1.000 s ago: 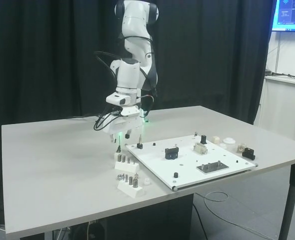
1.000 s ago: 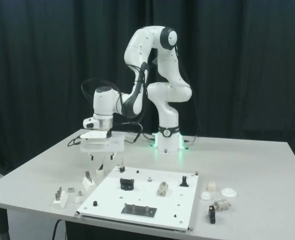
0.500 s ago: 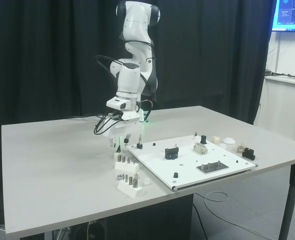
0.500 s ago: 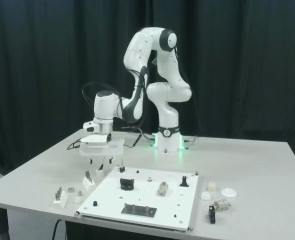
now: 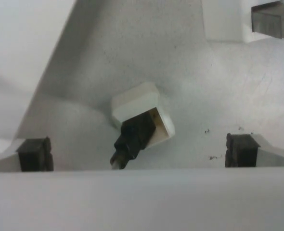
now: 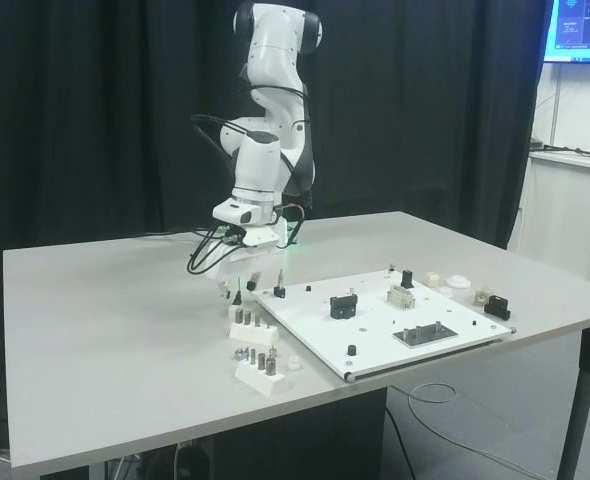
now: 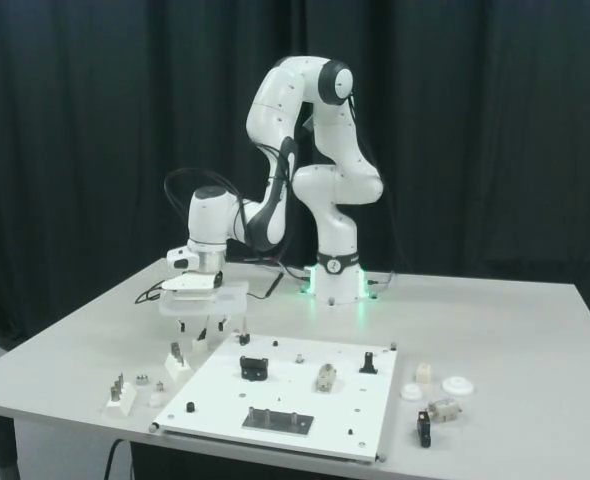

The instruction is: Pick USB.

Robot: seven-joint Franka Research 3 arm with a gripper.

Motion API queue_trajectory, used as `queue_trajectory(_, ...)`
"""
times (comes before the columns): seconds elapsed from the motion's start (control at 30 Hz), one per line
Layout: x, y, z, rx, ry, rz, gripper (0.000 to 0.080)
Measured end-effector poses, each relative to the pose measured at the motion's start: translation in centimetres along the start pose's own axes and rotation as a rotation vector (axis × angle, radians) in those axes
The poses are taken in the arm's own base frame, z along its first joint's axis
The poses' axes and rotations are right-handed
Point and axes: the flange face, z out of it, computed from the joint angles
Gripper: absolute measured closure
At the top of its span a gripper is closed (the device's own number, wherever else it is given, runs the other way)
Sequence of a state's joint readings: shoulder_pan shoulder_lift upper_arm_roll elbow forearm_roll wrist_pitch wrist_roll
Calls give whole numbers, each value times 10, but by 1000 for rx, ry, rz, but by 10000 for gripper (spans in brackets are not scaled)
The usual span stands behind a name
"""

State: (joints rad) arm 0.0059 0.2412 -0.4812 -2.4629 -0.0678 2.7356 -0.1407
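Note:
In the wrist view the USB [image 5: 134, 138] is a short black plug standing tilted in a small white holder [image 5: 138, 102] on the grey table. My gripper [image 5: 137, 151] is open, with one black fingertip [image 5: 34, 154] on each side of the plug and clear gaps between pads and plug. In the first room view the gripper [image 6: 238, 284] hangs low over the table beside the corner of the white board [image 6: 375, 322]. The second room view shows the gripper [image 7: 204, 324] just above the table at the board's [image 7: 285, 398] far left corner; there the plug is hidden.
Two white blocks with metal pins [image 6: 252, 324] [image 6: 260, 369] stand close in front of the gripper. The white board carries a black part [image 6: 343, 305], a small connector [image 6: 402, 296] and a grey plate [image 6: 425, 333]. Loose small parts [image 6: 492, 299] lie to its right.
The arm has lowered the gripper towards the table, bringing the open fingers down around the USB holder. Nothing else has moved.

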Motion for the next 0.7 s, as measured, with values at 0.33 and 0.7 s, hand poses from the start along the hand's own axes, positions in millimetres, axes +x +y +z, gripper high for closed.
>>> queue_trajectory(0.33, -1, 0, 5, -4, -7, -1, 3)
queue_trajectory(0.7, -2, 2, 9, -8, -9, 4, 3)
